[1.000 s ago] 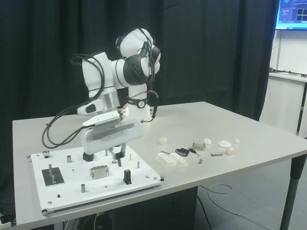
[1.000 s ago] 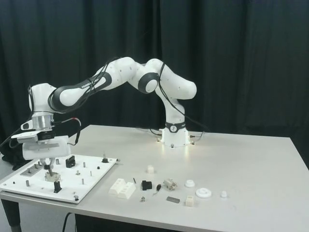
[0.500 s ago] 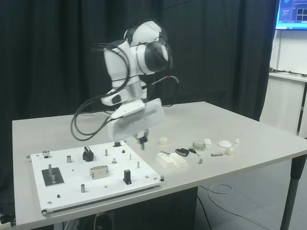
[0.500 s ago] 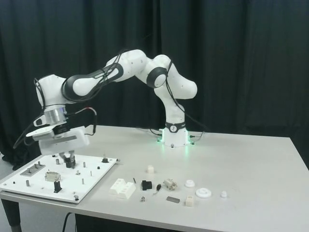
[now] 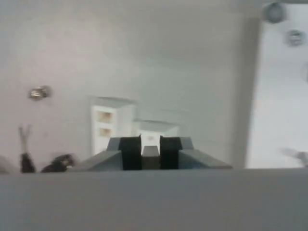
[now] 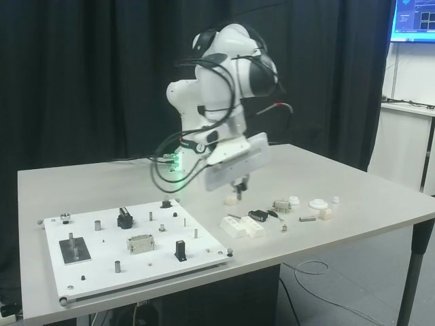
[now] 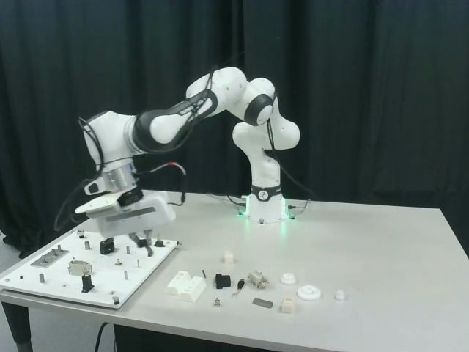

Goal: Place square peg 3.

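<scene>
Front, lower left of the first room view: white board [image 6: 204, 255] with its fixtures, flat on the grey table [image 6: 353, 183]. Right of it, mid-frame: two white blocks [image 6: 242, 227], side by side, with small loose parts strung out to their right. Claw [image 6: 239, 183] hangs above the table, just behind the blocks, centre frame, clear of the board. Wrist view: black pads [image 5: 130, 153] nearly closed, narrow gap, clamped on a small grey piece, the square peg [image 5: 150, 155]. The peg is off the table, over the white blocks. Behind: white arm [image 6: 224, 75] arches up, centre top. Black curtain [image 6: 81, 68] at the back, screen [image 6: 414, 20] upper right.
</scene>
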`<state>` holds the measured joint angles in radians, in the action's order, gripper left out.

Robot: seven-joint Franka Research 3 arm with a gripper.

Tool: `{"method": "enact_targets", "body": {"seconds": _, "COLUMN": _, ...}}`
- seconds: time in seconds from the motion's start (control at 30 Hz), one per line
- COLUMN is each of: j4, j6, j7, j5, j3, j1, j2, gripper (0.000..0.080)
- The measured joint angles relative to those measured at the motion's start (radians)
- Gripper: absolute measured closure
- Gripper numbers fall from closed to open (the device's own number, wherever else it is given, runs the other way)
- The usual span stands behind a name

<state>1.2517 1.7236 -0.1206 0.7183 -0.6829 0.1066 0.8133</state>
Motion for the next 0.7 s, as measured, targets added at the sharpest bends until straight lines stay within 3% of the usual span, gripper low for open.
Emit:
{"method": "enact_targets", "body": {"seconds": 0.4, "j4": 0.121, "j6": 0.023, "j7": -0.129, "j5": -0.013, "j3": -0.006, "j1": 0.167, "j2": -0.044, "gripper": 0.0726}}
{"method": "enact_targets", "body": {"seconds": 0.7, "j4": 0.226, "j6": 0.094, "j7": -0.237, "j5": -0.025, "j3": -0.006, "j1": 0.299, "j2": -0.078, "gripper": 0.0726}}
